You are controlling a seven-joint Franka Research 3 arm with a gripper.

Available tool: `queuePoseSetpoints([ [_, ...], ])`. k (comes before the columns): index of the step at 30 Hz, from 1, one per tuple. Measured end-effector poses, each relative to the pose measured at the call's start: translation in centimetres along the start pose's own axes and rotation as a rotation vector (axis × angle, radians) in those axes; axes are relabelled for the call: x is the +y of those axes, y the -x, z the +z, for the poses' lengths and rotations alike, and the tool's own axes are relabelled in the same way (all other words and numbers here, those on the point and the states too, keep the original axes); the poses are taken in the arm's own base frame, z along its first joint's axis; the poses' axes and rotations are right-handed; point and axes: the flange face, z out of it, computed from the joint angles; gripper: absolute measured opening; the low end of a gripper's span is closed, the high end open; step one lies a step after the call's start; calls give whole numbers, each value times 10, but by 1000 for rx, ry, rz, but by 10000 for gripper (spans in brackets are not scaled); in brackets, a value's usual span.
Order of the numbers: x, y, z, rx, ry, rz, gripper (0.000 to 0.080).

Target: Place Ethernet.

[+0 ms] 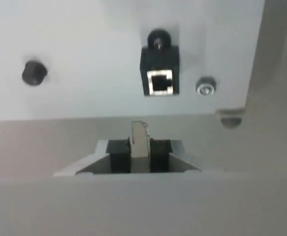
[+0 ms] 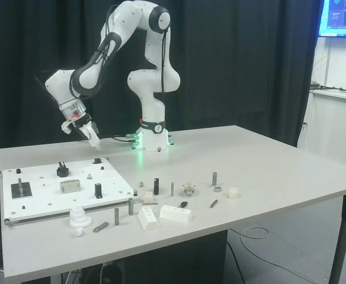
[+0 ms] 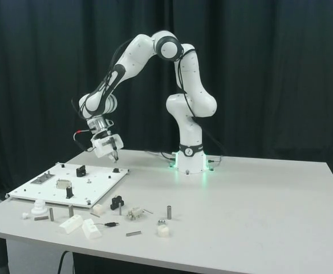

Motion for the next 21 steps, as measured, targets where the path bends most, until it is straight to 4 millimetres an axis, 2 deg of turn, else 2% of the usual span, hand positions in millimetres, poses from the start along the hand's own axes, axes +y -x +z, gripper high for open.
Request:
queuePoseSetpoints([
  [10,2,10,-13,31,12,-4,81],
  [21,1,13,-18,45,15,-1,81],
])
